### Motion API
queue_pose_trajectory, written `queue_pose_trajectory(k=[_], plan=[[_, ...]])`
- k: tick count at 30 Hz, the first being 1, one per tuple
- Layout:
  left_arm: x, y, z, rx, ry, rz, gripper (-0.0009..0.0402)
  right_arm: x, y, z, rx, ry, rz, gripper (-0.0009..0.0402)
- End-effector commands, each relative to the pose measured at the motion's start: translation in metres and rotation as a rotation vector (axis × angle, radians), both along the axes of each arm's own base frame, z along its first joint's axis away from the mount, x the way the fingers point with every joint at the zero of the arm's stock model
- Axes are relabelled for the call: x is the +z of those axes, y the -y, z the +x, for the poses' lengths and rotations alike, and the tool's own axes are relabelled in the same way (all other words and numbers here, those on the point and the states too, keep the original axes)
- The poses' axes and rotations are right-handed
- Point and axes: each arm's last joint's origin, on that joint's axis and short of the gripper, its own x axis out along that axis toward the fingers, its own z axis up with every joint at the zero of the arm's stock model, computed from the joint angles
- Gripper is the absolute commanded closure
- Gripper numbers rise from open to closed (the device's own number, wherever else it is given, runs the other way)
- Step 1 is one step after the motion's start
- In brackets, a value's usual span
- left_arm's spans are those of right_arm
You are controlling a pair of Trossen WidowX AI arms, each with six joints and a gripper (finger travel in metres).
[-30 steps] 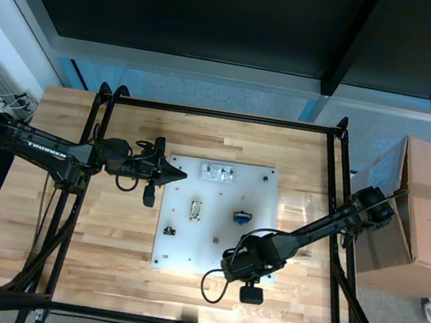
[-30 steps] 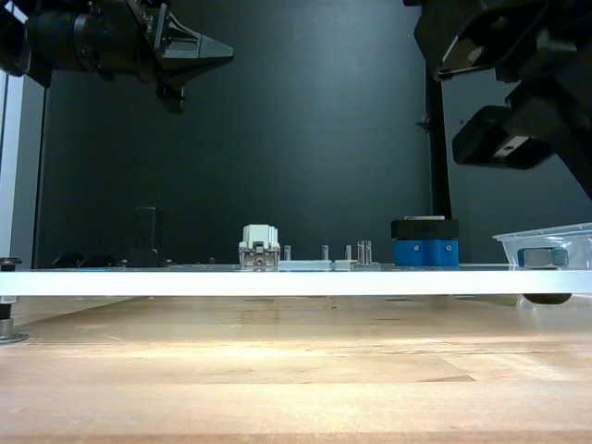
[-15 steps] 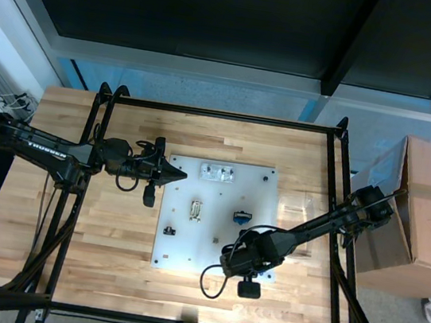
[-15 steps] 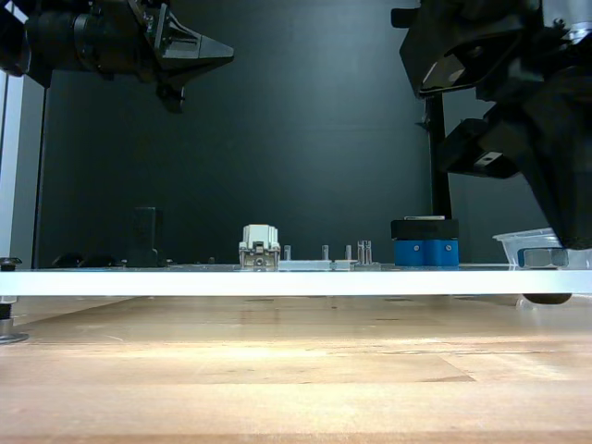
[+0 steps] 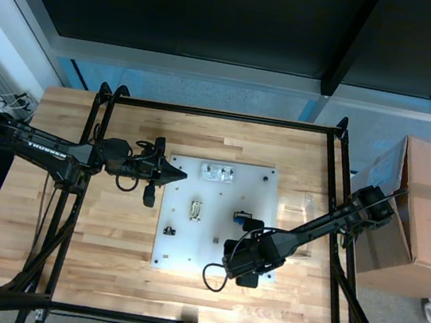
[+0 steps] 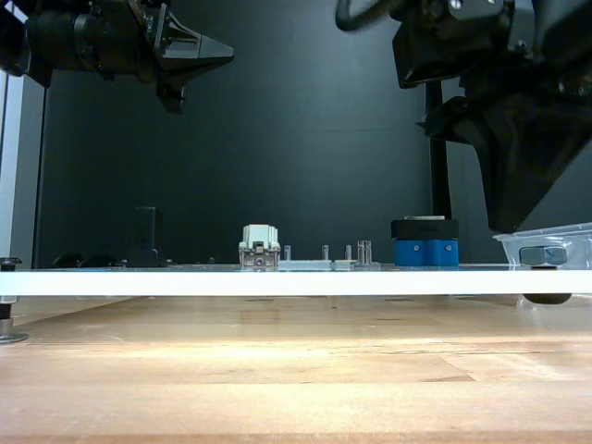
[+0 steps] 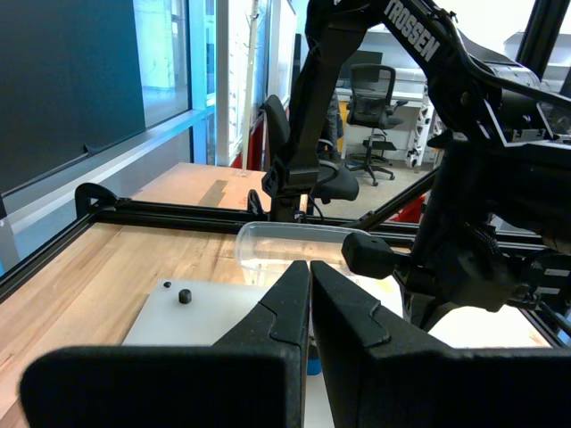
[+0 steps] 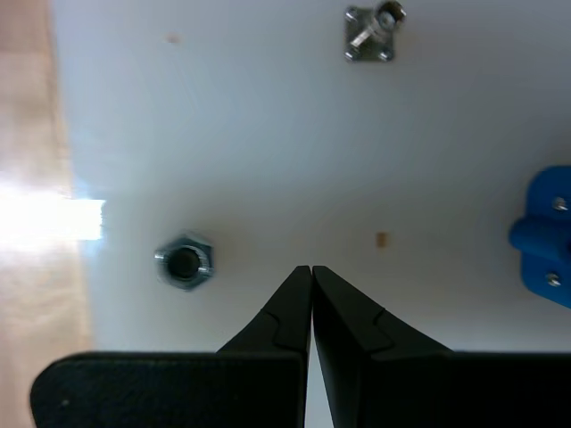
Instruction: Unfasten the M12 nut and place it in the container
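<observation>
right wrist view: right gripper [image 8: 311, 269] points straight down at the white board [image 8: 268, 134], fingers pressed together, nothing between them. m12 nut [image 8: 202, 267] sits on its stud [image 8: 184, 262], just beside the fingertips and apart from them. high view: right arm slants in from the table's right edge, wrist bent down over the board's near right part. left arm stretched level from the left edge, left gripper [image 5: 180, 174] horizontal, high up at the board's far left edge, fingers pressed together, empty. low view: clear container [image 6: 560, 236] at right, behind the nut.
</observation>
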Motion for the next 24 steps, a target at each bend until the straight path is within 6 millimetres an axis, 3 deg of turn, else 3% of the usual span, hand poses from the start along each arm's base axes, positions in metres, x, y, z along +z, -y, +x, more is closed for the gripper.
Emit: queue_pose_trajectory(k=[1, 6, 18, 24], plan=[[0.0, 0.0, 0.0, 0.0, -0.001, 0.0, 0.0393, 0.005, -0.005, 0.001, 0.026, -0.05, 0.133, 0.0393], [0.0, 0.0, 0.0, 0.0, 0.0, 0.0, 0.0393, 0.007, -0.01, 0.001, 0.056, -0.114, 0.274, 0.0393], [0.0, 0.0, 0.0, 0.0, 0.0, 0.0, 0.0393, -0.017, -0.015, 0.009, 0.055, -0.138, 0.257, 0.0393], [0.0, 0.0, 0.0, 0.0, 0.0, 0.0, 0.0393, -0.017, -0.014, 0.01, 0.046, -0.117, 0.208, 0.0393]])
